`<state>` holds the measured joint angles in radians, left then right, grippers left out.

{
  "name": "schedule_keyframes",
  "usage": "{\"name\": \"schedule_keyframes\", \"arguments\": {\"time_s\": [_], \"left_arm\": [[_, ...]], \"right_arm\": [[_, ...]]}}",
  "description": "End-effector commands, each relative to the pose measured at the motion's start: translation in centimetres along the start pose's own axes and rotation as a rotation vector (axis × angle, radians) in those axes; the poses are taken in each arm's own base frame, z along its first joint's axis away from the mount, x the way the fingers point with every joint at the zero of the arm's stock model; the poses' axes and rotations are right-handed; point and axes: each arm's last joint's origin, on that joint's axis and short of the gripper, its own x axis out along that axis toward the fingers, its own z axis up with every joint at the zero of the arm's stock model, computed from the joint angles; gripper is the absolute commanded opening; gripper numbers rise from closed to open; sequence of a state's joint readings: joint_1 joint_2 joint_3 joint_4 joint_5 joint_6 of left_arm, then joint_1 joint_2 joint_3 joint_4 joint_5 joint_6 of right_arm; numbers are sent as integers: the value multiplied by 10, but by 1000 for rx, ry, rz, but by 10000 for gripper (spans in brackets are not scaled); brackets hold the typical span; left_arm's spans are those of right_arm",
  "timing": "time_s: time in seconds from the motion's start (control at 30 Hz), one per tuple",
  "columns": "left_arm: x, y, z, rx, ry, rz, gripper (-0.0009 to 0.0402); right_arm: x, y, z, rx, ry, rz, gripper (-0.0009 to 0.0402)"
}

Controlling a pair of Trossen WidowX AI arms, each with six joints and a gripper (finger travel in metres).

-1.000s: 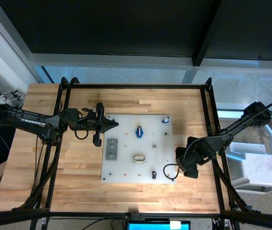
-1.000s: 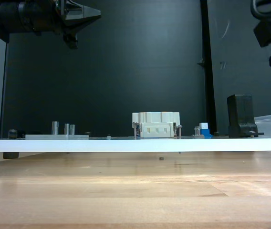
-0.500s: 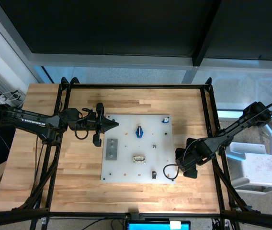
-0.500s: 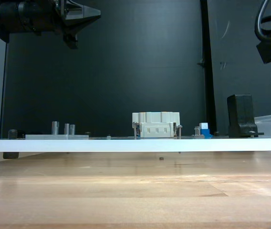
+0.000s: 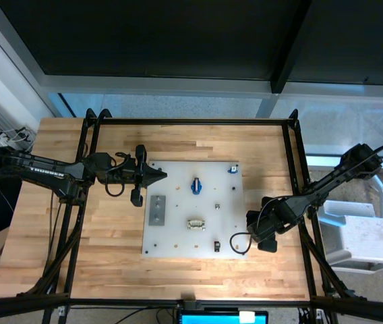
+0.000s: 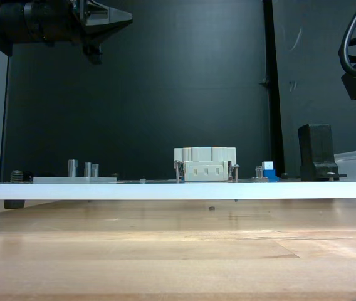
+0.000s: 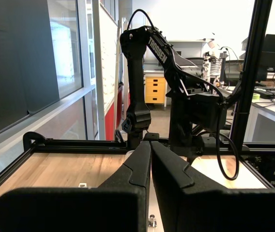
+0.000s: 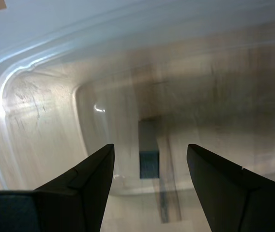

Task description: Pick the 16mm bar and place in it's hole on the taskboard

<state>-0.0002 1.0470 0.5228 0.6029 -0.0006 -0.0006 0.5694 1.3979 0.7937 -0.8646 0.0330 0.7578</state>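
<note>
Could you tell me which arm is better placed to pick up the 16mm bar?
Right, probably: right end effector open over a clear bin with a dark piece; left end effector, shut, hovers at the taskboard edge.

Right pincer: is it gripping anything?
No: the right pincer, off the board's right edge, gapes empty facing a clear tray; the left pincer, shut, hovers over the board's left edge.

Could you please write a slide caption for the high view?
Left gripper shut over the left edge of the task board, right gripper open off its right edge; 16mm bar cannot be made out.
</note>
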Motion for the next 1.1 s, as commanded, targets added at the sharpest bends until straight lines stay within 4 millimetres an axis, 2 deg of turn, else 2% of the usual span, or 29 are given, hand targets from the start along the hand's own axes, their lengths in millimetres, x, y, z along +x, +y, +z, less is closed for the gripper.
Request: {"name": "schedule_keyframes", "arguments": {"time_s": [0.03, 0.27, 0.7, 0.8, 0.93, 1.1], "left_arm": [[0, 0, 0, 0, 0, 0, 0], [0, 0, 0, 0, 0, 0, 0], [0, 0, 0, 0, 0, 0, 0], [0, 0, 0, 0, 0, 0, 0], [0, 0, 0, 0, 0, 0, 0], [0, 0, 0, 0, 0, 0, 0]], "right_arm": [[2, 0, 0, 0, -7, 6, 193], [3, 0, 0, -7, -5, 3, 147], [3, -1, 0, -5, -4, 3, -4], [3, -1, 0, -4, -4, 2, 7], [2, -1, 0, -1, -3, 4, 3], [-7, 1, 2, -5, -1, 4, 2]]}}
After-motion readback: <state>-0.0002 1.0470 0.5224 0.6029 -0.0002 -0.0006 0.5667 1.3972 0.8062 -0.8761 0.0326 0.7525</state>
